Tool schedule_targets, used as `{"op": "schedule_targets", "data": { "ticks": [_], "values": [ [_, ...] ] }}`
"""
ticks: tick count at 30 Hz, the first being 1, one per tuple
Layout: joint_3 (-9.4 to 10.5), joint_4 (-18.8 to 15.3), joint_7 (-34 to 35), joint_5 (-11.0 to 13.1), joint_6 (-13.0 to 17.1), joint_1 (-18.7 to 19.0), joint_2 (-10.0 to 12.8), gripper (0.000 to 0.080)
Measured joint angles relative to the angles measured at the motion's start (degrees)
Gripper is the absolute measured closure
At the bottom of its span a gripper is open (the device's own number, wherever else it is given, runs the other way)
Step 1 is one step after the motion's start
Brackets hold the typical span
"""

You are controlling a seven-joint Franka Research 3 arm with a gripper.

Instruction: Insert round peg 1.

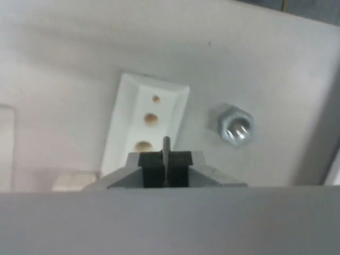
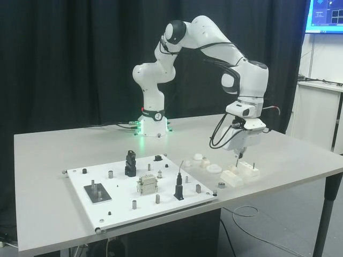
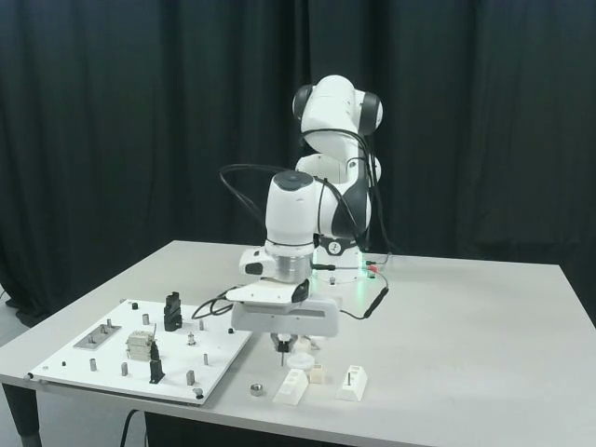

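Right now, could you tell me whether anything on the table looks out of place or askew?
One thing stands out: a loose hex nut lies on the bare table beside the white holder block, off the white assembly board. The gripper holds a thin peg upright above the block.

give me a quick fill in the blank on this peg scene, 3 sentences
1. The gripper is shut on a thin round ____.
2. In the wrist view the white holder block under it shows ____ holes in a row.
3. Beside that block on the grey table lies a metal hex ____.

Missing words: peg; three; nut
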Motion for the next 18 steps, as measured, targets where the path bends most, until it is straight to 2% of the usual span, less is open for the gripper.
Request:
{"op": "schedule_targets", "data": {
  "ticks": [8, 18],
  "values": [
    [-0.14, -0.4, 0.0, -2.0, -2.6, -0.6, -1.4, 0.0788],
    [-0.46, -2.5, 0.0, -4.3, -3.4, -1.7, -3.7, 0.0788]
  ]
}}
